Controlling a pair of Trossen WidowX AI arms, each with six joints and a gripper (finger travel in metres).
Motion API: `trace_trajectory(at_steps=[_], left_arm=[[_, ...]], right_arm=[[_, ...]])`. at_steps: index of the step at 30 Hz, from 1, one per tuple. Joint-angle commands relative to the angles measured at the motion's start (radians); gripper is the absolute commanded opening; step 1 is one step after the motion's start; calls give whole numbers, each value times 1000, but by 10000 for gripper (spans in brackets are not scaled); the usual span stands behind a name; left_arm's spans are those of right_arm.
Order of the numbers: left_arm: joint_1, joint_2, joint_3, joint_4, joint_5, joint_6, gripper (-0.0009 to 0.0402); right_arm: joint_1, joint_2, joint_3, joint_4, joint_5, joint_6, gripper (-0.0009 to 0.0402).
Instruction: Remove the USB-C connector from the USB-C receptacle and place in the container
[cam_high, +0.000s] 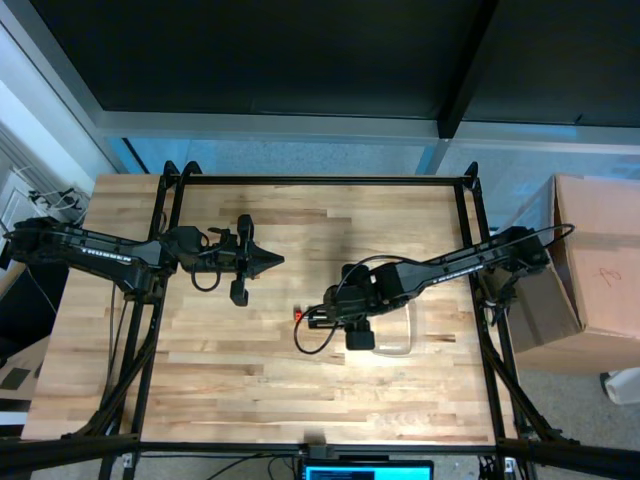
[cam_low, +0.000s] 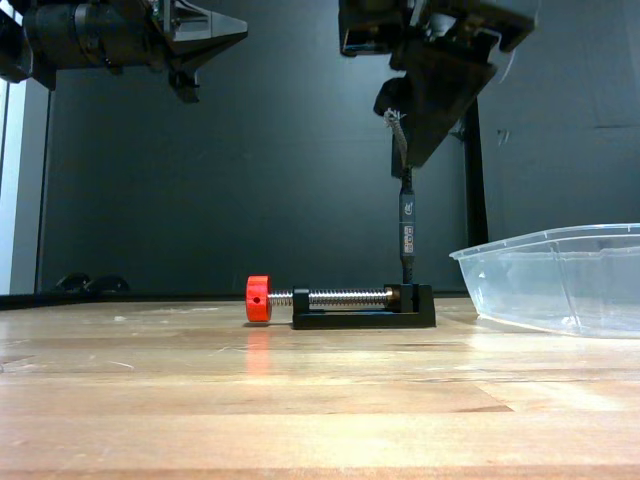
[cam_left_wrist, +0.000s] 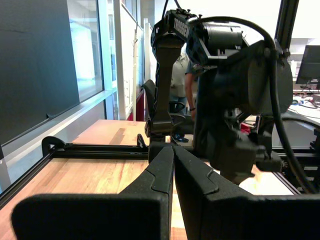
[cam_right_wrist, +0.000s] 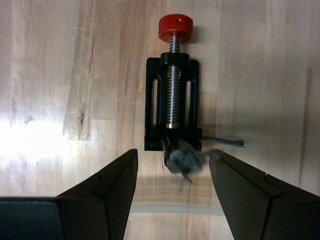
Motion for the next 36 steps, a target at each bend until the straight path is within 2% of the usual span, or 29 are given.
trace_trajectory(at_steps=[1, 8, 14, 27, 36], left_arm=[[0, 0, 0, 0, 0, 0, 0], [0, 0, 0, 0, 0, 0, 0], [0, 0, 0, 0, 0, 0, 0], [0, 0, 0, 0, 0, 0, 0], [0, 0, 0, 0, 0, 0, 0]], right_arm=[[0, 15, -2, 6, 0, -1, 199], [0, 44, -17, 24, 0, -7, 180], [0, 43, -44, 41, 1, -3, 145], [0, 43, -40, 60, 3, -2, 1], [0, 37, -34, 56, 10, 3, 1]])
